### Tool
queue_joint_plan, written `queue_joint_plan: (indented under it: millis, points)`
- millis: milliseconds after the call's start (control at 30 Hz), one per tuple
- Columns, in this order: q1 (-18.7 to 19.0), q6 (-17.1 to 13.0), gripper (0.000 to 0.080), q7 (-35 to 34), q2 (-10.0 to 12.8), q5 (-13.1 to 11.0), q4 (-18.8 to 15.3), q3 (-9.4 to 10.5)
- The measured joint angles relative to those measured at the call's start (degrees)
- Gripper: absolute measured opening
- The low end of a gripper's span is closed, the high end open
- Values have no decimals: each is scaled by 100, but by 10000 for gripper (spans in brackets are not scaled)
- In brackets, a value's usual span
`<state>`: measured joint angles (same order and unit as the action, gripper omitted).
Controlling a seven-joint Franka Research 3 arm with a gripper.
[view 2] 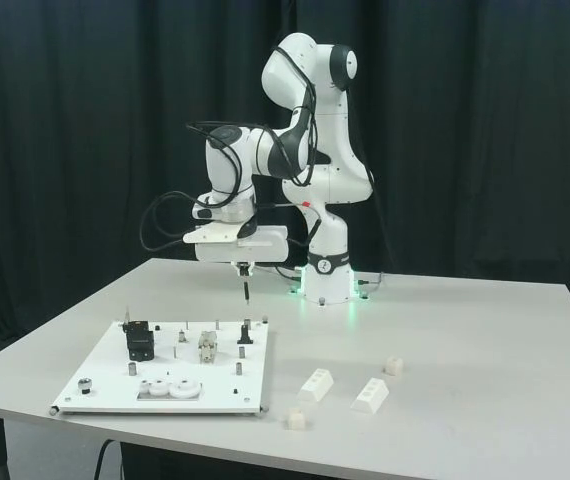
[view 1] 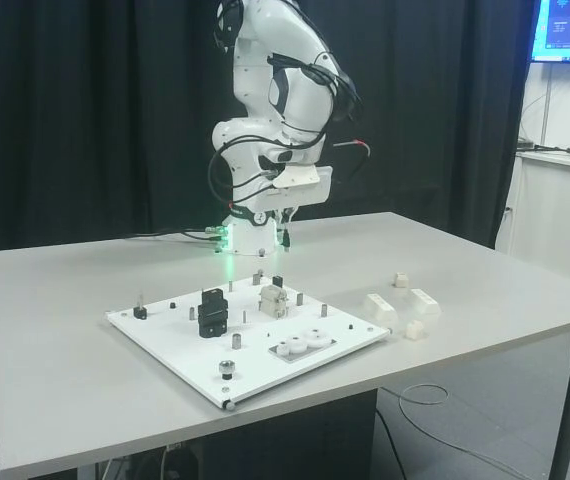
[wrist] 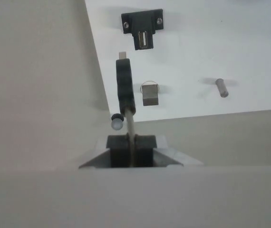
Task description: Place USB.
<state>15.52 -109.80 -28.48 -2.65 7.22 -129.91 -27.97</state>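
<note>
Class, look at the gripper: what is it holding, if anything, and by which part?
The gripper holds the USB plug by its cable, just behind the black body; the plug hangs above the white board.

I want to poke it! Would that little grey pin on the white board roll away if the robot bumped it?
Probably not. The grey pin seems to stand upright on the white board, likely fixed there. It looks like stiff metal, so it would hardly bend. If loose, its round shape might roll. The gripper holds the USB plug.

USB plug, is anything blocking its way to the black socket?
Nothing visible does. The gripper holds the USB plug above the white board, its tip toward the black socket, with only bare board showing between them.
</note>
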Motion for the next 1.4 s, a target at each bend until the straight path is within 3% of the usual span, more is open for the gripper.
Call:
queue_joint_plan:
  millis: [800, 1033, 1400]
  points:
    - [5, 2, 22, -174, -11, 14, 18, 86]
    - [38, -56, 22, -278, -11, -78, 34, 280]
    - [332, -484, 22, -721, 59, -498, 36, 685]
